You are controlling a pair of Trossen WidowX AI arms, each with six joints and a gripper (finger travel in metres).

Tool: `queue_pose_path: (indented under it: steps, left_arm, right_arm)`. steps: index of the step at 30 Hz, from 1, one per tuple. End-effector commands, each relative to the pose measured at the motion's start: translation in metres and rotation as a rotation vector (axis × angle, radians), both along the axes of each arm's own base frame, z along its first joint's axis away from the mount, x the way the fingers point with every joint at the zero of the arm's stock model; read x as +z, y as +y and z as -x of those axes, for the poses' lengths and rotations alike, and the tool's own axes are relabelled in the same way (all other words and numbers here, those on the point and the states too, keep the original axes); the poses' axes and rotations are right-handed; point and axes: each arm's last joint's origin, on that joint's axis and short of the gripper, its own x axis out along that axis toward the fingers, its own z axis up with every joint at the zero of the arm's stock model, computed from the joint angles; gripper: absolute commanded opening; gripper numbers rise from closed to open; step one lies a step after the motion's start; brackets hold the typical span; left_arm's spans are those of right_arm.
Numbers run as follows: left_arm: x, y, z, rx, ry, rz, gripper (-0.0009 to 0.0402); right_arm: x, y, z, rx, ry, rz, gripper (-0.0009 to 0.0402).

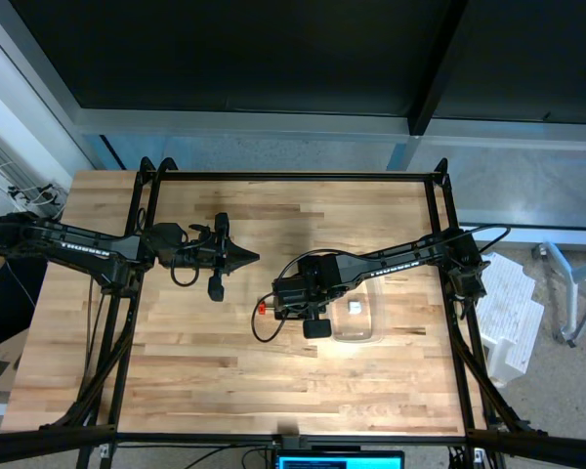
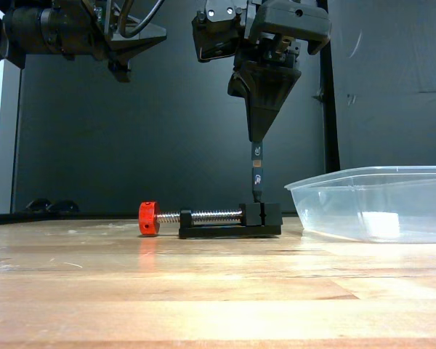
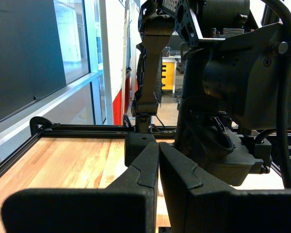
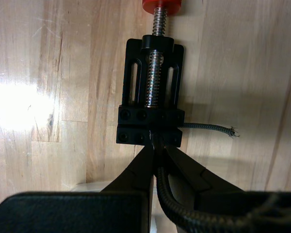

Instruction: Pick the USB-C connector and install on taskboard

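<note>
The right claw (image 2: 256, 137) pinches the USB-C connector (image 2: 256, 171) upright, with its lower tip at the top of the taskboard (image 2: 229, 231), at the end away from the orange knob (image 2: 149, 218). Insertion looks like the step in hand, and the next move calls for a straight, gentle push down. Whether the tip has entered a slot is hidden; it may only be touching. The left claw (image 3: 158, 148), pressed together, hangs well apart above the surface (image 2: 203, 291).

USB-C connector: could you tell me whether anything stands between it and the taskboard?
Nothing visible does: the right gripper holds the USB-C connector upright, its tip at the taskboard; the left gripper hangs shut, off left.
</note>
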Motion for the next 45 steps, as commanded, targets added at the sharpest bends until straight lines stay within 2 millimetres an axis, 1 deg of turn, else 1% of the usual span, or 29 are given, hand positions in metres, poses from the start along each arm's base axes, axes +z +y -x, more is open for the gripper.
queue_pose_path:
  steps: [1, 20, 45]
  left_arm:
    - [0.0001, 0.0000, 0.0000, 0.000, 0.000, 0.000, 0.0000]
    - [0.0001, 0.0001, 0.0000, 0.000, 0.000, 0.000, 0.0000]
    - [0.0002, 0.0000, 0.0000, 0.000, -0.001, 0.000, 0.0000]
  right_arm:
    - [-0.0003, 0.0000, -0.0001, 0.000, 0.001, -0.001, 0.0000]
    - [-0.0101, -0.0009, 0.0003, 0.002, 0.005, 0.002, 0.0000]
    - [-0.0039, -0.0022, 0.0008, 0.012, -0.009, 0.008, 0.0000]
